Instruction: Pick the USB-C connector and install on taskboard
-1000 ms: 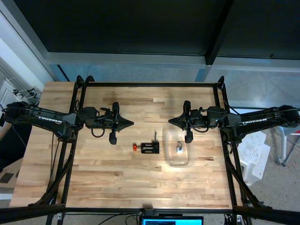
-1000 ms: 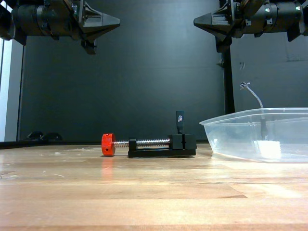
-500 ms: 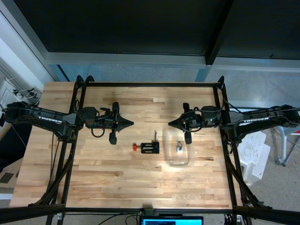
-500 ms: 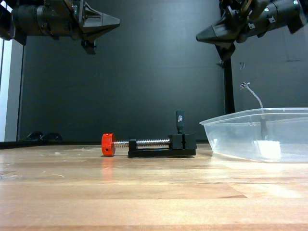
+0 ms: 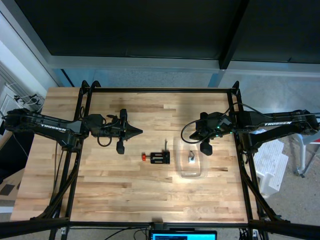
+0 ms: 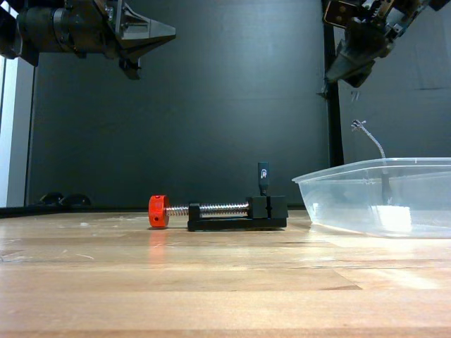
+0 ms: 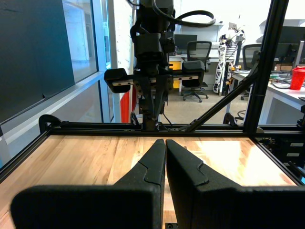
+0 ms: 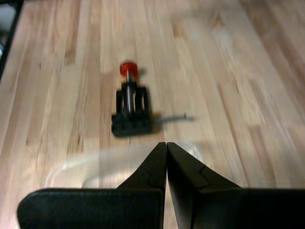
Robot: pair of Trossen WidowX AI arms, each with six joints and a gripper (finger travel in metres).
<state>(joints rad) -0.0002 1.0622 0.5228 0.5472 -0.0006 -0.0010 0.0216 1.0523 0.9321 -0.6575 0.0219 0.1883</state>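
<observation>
The taskboard [image 5: 159,158] is a small black block with a red-orange knob [image 5: 143,157], lying mid-table; it also shows in the low view [image 6: 236,211] and the right wrist view [image 8: 131,117]. A tiny dark piece, the USB-C connector [image 5: 190,153], lies in the clear tray [image 5: 200,175] beside a small white square. My right gripper [image 5: 194,138] is shut with nothing in it, tilted down above the tray's far end, high over the table [image 6: 330,79]. My left gripper [image 5: 140,131] hangs shut and level, left of and behind the taskboard [image 6: 173,32].
The clear plastic tray [image 6: 338,204] stands right of the taskboard, with a thin wire [image 6: 370,137] rising from it. A black frame rail [image 5: 160,90] borders the table's far side and its sides. Bare wood lies in front of the taskboard.
The right gripper has swung from level to pointing steeply down and shifted right, over the tray's far end. The left arm, the taskboard and the tray have not moved.
</observation>
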